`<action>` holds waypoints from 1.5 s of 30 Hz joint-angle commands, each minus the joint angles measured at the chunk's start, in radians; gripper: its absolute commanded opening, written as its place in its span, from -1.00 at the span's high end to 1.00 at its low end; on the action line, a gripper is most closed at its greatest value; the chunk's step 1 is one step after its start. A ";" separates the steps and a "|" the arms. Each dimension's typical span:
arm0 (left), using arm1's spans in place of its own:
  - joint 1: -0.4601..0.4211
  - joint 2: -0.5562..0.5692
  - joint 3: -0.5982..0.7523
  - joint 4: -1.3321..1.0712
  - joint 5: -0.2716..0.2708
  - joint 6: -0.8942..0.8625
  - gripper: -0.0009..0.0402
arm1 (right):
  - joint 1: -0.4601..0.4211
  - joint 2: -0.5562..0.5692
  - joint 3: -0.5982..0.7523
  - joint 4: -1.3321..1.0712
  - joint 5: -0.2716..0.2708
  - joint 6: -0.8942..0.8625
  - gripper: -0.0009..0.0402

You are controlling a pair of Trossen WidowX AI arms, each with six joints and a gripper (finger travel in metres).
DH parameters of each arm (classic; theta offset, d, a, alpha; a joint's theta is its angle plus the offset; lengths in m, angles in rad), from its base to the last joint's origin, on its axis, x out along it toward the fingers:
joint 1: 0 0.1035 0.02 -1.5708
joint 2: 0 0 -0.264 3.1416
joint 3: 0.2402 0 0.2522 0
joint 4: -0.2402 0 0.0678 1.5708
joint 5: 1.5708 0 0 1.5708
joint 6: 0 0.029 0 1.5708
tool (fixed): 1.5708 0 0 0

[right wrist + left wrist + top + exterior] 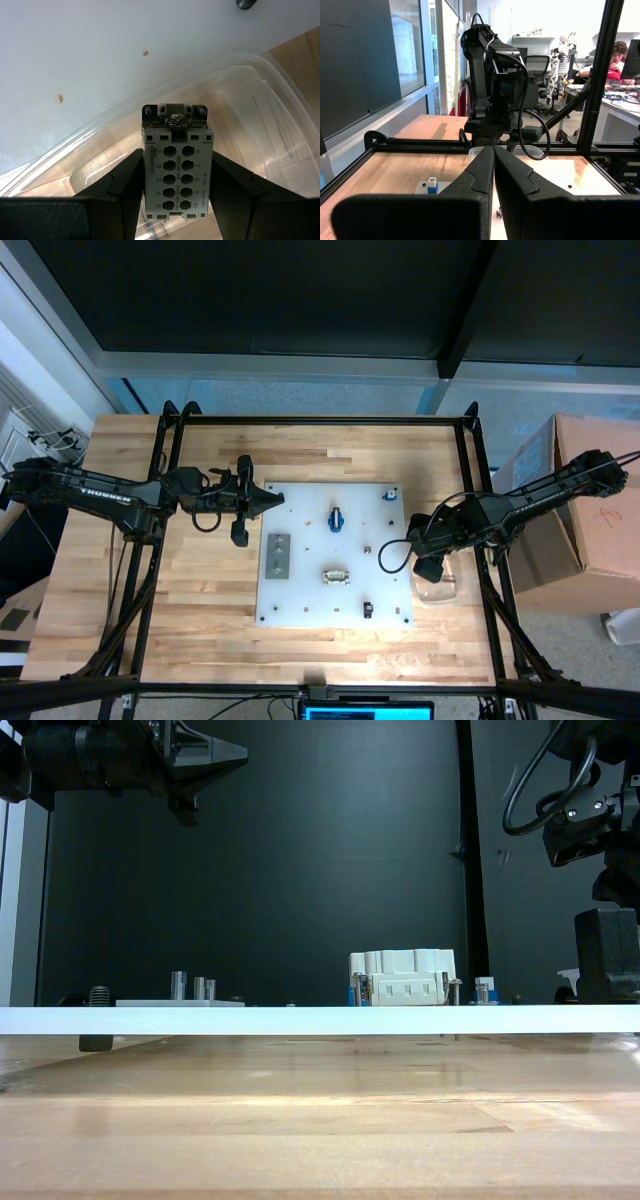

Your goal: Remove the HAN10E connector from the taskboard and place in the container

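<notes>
Right tool: at the near right of the scene, just off the right edge of the taskboard, your right tool is clamped on the HAN10E connector, with one finger against each long side. The grey connector shows two columns of five numbered sockets and a screw at one end. It is clear of the taskboard and held over the clear container, which stands on the counter just beside the board's right edge. You cannot tell whether the connector touches the container's floor.

Taskboard, middle: a cream connector housing sits upright in the board near its centre. To its left lies a grey plate with short pins. Farther back stands a blue part.

Left tool: your left tool is at the far left corner of the taskboard, well above the board in the low view. Its fingers are pressed tip to tip with nothing between them, and they point right towards the other arm.
</notes>
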 commanded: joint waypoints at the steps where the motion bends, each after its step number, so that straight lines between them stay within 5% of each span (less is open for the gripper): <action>1: 0.000 0.000 0.000 0.000 0.000 0.000 0.96 | 0.000 0.001 0.000 0.001 0.000 0.001 0.81; 45: 0.000 0.000 0.000 0.000 0.000 0.000 0.96 | 0.027 0.001 -0.007 0.001 -0.005 -0.053 0.81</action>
